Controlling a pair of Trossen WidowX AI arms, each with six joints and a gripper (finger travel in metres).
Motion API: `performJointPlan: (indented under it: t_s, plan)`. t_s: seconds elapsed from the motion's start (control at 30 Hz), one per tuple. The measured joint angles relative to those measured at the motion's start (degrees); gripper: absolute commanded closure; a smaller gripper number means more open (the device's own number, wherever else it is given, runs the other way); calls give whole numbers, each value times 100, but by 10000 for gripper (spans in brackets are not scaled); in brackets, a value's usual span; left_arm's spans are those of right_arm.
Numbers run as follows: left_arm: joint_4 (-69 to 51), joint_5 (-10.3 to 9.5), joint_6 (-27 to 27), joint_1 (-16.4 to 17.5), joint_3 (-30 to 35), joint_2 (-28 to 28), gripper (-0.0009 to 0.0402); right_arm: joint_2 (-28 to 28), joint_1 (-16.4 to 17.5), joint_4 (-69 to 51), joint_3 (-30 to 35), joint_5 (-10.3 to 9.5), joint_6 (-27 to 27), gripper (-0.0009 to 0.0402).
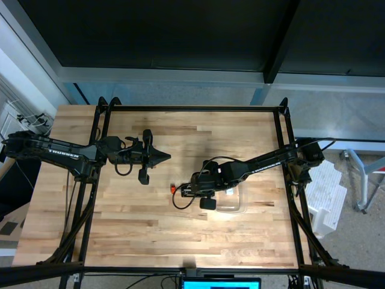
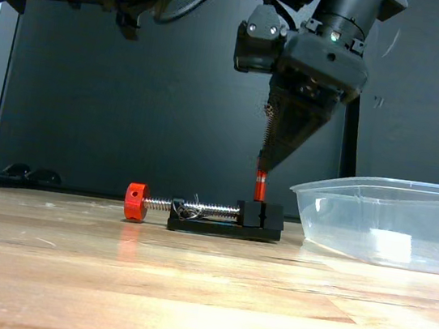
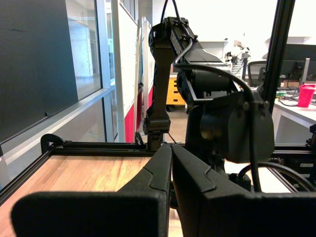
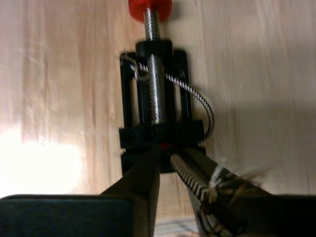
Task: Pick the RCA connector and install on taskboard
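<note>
Already done: the small slender red-looking RCA connector (image 2: pixel 260 186) is picked. The right gripper (image 2: pixel 262 167) is clamped on it and holds it upright.
Connector place: directly over the black rectangular taskboard (image 2: pixel 224 224), at the end away from its red knob (image 2: pixel 136 201). I cannot tell whether it is seated or only touching.
Left to do: probably press in, then release.
Room: the clear plastic tray (image 2: pixel 358 225) stands just beside the taskboard. The light wooden table (image 2: pixel 185 291) lies open on the knob side.
Left gripper (image 3: pixel 171 150): fingers together, held high, well apart from the work.

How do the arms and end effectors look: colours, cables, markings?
Both arms are black. The left arm, over the table's left, bears white lettering; the left end effector is a wedge. The right end effector, above the taskboard, has tapering black fingers; a black cable curves over that arm.
</note>
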Motion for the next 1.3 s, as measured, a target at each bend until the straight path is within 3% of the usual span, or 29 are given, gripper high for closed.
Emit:
performJointPlan:
  t_s: [0.33, 0.8, 1.07, 1.3]
  plan:
    - [0, 0, 0, 0, 0, 0, 393, -323, 9, -116, 9, 0, 0, 250]
    - [2, 0, 0, 0, 0, 0, 393, -1021, 50, -400, -308, -46, -151, 262]
    - [0, 0, 0, 0, -2, 0, 393, -1143, 57, -369, -350, 0, -214, 299]
    - [2, 0, 0, 0, 0, 0, 393, -1373, 61, -369, -457, -13, -369, 399]
